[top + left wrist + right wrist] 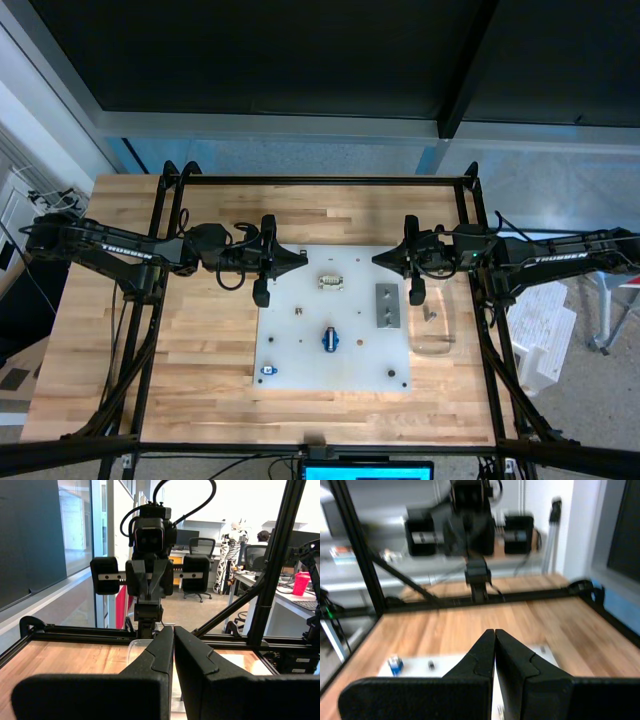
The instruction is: Pick the 16mm cylinder and install on the taskboard
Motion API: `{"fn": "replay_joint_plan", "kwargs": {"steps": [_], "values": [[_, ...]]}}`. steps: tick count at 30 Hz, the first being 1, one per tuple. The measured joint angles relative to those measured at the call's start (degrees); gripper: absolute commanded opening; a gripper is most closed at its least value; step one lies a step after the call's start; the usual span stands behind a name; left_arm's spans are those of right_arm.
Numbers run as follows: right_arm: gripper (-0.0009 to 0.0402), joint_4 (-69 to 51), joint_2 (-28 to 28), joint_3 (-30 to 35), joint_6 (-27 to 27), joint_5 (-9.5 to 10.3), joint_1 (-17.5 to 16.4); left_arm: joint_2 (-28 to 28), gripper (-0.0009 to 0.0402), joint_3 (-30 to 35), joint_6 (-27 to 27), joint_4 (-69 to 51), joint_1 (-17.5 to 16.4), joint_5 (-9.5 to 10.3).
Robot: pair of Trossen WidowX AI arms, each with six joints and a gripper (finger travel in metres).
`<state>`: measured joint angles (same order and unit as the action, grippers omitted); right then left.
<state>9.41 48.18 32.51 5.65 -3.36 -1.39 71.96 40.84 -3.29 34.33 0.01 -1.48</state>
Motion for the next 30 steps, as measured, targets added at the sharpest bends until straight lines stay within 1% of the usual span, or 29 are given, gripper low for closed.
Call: {"fn": "replay_joint_plan", "kwargs": {"steps": [9, 16, 21, 26, 30], "values": [[0.0000, -24.4, -0.1, 7.9, 1.4, -0.07, -0.4, 0.0, 0.0000, 0.0, 0.0, 0.0, 0.0, 0.00], [0.0000, -42.0, 0.1, 14.0, 1.7, -0.09, -2.4, 0.0, 0.0000, 0.0, 0.0, 0.0, 0.0, 0.00], [0.0000, -55.7, 1.0, 18.7, 2.4, -0.07, -2.9, 0.0, 0.0000, 0.0, 0.0, 0.0, 0.0, 0.00], [0.0000, -64.3, 1.1, 20.8, 2.7, -0.07, -3.1, 0.0, 0.0000, 0.0, 0.0, 0.0, 0.0, 0.00], [0.0000, -70.6, 1.3, 21.3, 3.0, 0.11, -3.3, 0.0, 0.0000, 0.0, 0.0, 0.0, 0.0, 0.00]]}}
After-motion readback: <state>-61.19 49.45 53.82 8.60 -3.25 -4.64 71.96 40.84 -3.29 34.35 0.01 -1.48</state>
